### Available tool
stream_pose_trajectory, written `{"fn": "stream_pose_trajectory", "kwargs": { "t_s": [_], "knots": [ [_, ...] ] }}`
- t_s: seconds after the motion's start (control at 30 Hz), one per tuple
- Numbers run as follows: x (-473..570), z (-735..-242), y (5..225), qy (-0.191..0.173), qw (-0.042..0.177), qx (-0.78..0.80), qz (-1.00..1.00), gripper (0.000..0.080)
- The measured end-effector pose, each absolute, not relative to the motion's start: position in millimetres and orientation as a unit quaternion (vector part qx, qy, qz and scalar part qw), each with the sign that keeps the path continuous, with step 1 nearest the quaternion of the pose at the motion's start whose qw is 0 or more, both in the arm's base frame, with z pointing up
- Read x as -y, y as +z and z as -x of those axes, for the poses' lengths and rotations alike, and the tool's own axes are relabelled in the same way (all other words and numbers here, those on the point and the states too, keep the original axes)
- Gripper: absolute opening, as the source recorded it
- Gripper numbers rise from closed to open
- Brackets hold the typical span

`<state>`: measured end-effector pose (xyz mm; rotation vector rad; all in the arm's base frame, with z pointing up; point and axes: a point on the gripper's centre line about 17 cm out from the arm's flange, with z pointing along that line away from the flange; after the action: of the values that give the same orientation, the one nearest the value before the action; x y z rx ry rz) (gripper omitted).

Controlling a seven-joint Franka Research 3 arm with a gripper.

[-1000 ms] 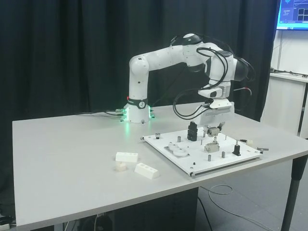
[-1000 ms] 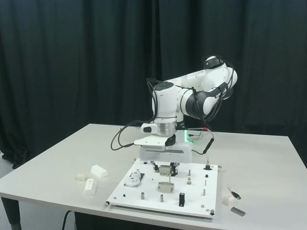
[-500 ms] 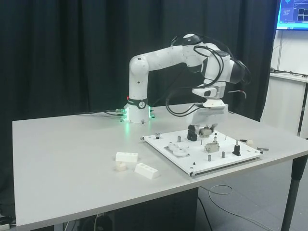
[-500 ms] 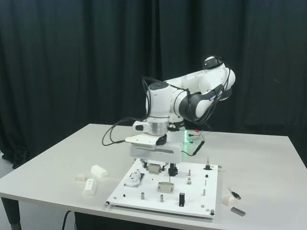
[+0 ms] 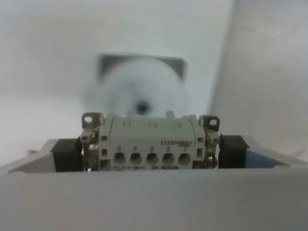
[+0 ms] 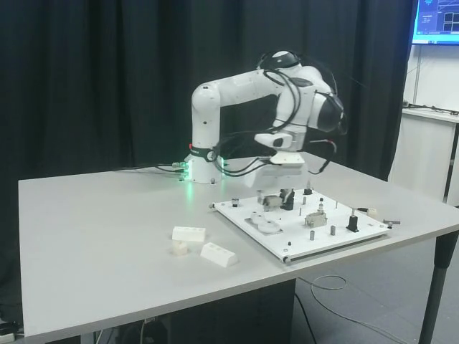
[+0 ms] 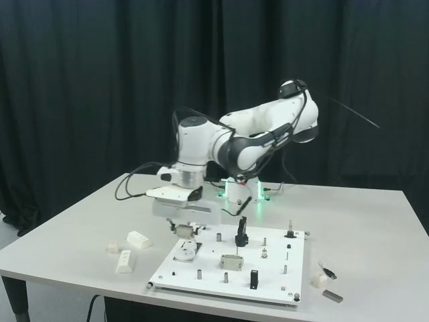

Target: Place waterproof.

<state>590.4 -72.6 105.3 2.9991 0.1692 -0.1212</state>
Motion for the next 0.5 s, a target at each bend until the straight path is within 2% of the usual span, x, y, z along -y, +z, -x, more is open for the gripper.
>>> {"fn": "stream_pose_trajectory", "kwargs": {
  "t_s": [0.5],
  "knots": [
    [153.4, -560.6, 91.8, -0.042, 0.062, -0.089, -0.993, 0.0617]
  ]
}}
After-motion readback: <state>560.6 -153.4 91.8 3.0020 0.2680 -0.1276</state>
